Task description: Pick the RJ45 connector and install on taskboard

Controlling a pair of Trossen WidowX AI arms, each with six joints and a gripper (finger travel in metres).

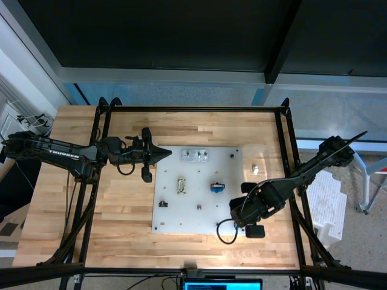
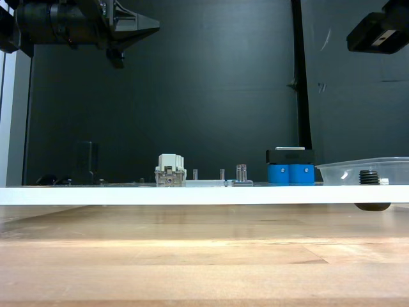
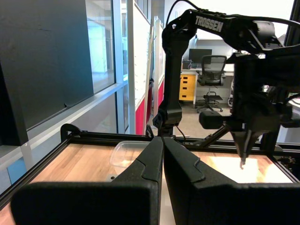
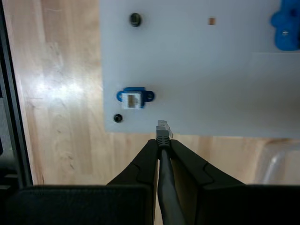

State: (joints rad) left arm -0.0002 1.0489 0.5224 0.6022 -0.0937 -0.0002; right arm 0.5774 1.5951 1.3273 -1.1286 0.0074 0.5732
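My right gripper (image 4: pixel 162 140) is shut on a grey cable just behind the RJ45 connector (image 4: pixel 162 126), a small pale plug sticking out past the fingertips. It hangs above the near right corner of the white taskboard (image 4: pixel 211 70), close to a blue-framed socket (image 4: pixel 135 97). From above, the right gripper (image 1: pixel 237 219) is over the taskboard (image 1: pixel 187 211) at its right edge, with cable looping below it. My left gripper (image 1: pixel 162 154) is shut and empty, held high over the board's far left edge. Its fingers (image 3: pixel 154 154) are pressed together.
A clear plastic tray (image 2: pixel 364 169) lies right of the board. Blue (image 1: pixel 217 187), beige (image 1: pixel 180 185) and silver (image 1: pixel 195 156) fittings stand on the board. A black frame (image 1: pixel 284 157) runs around the wooden table (image 1: pixel 72 199).
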